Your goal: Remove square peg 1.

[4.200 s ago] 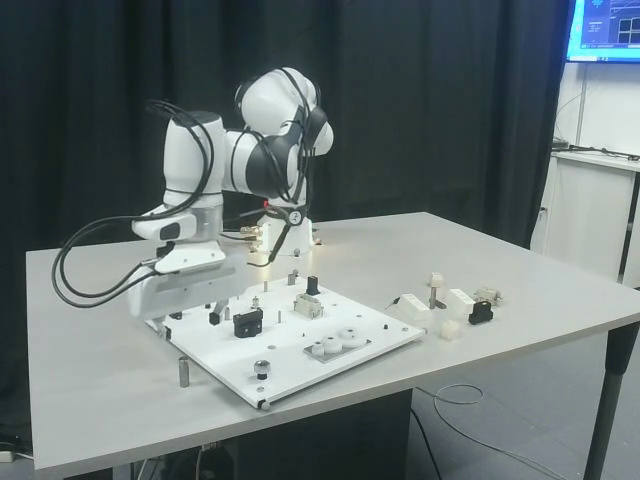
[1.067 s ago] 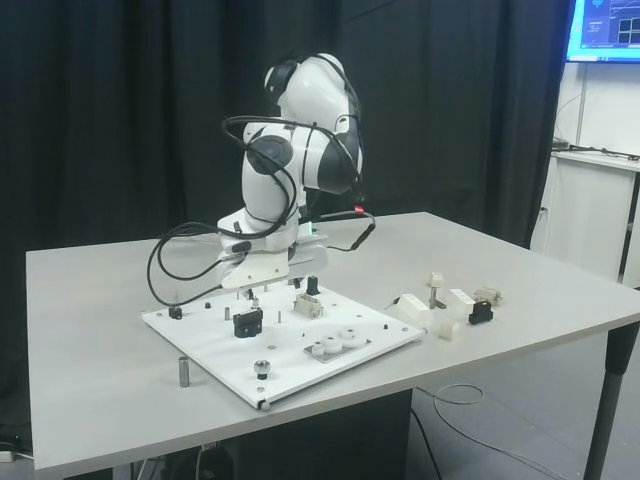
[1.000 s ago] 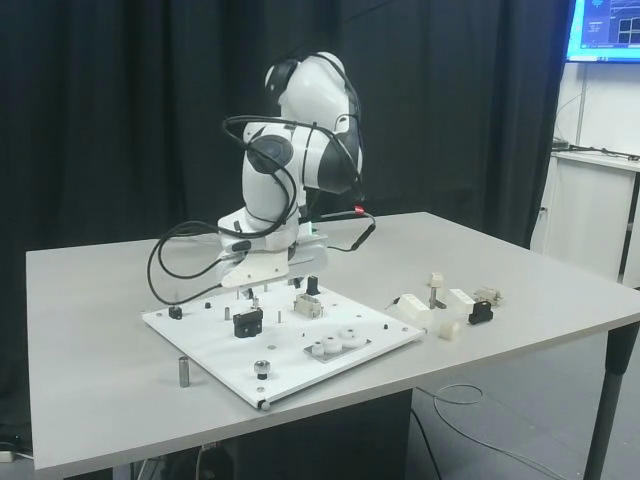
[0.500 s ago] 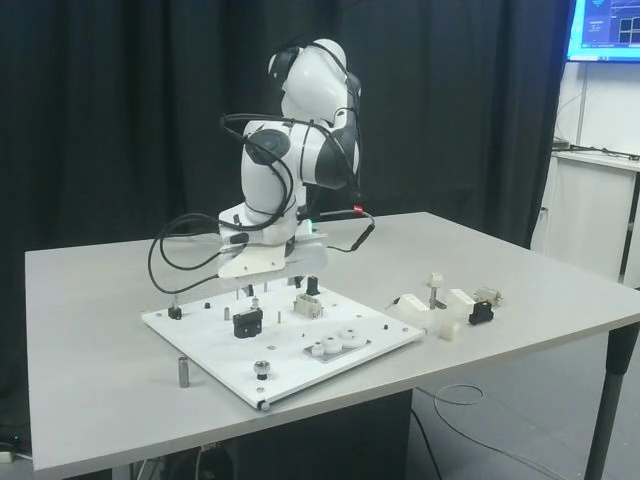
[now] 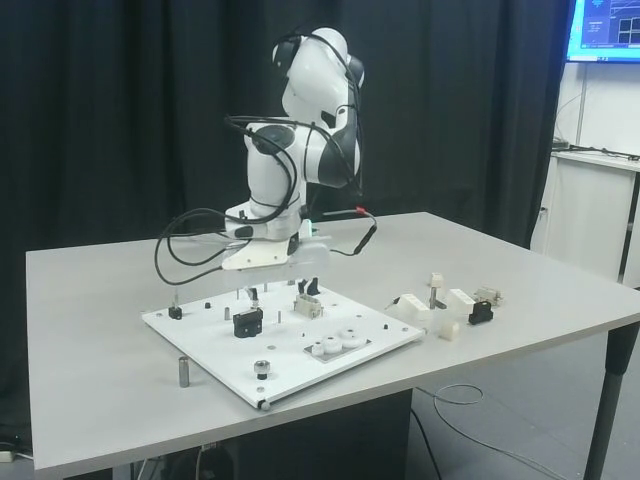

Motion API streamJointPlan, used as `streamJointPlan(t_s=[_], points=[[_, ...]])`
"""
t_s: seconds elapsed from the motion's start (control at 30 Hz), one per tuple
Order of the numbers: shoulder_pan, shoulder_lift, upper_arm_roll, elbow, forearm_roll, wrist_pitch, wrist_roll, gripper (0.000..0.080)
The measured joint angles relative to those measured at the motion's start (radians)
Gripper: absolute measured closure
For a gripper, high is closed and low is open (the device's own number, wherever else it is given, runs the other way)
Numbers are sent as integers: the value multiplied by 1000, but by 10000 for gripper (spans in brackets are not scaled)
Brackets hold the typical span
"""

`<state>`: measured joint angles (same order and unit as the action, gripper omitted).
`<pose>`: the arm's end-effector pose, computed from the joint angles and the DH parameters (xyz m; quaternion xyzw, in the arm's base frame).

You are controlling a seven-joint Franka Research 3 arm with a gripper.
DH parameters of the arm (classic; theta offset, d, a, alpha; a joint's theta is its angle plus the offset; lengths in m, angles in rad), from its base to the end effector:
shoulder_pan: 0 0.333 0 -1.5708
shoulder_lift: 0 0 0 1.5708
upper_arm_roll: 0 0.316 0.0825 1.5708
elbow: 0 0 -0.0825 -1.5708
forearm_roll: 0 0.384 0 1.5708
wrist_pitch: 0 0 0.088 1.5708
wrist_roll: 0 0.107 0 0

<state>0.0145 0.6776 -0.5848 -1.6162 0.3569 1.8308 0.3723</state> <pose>0.5806 -0.2876 0.2546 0.8521 -0.4957 -0.1681 0.0049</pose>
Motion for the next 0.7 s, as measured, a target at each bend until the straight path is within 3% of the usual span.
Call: streamJointPlan(t_s=[0.33, 0.7], points=[[28, -48, 0, -112, -6, 148, 63, 3], [42, -90, 2, -210, -5, 262, 100, 3]])
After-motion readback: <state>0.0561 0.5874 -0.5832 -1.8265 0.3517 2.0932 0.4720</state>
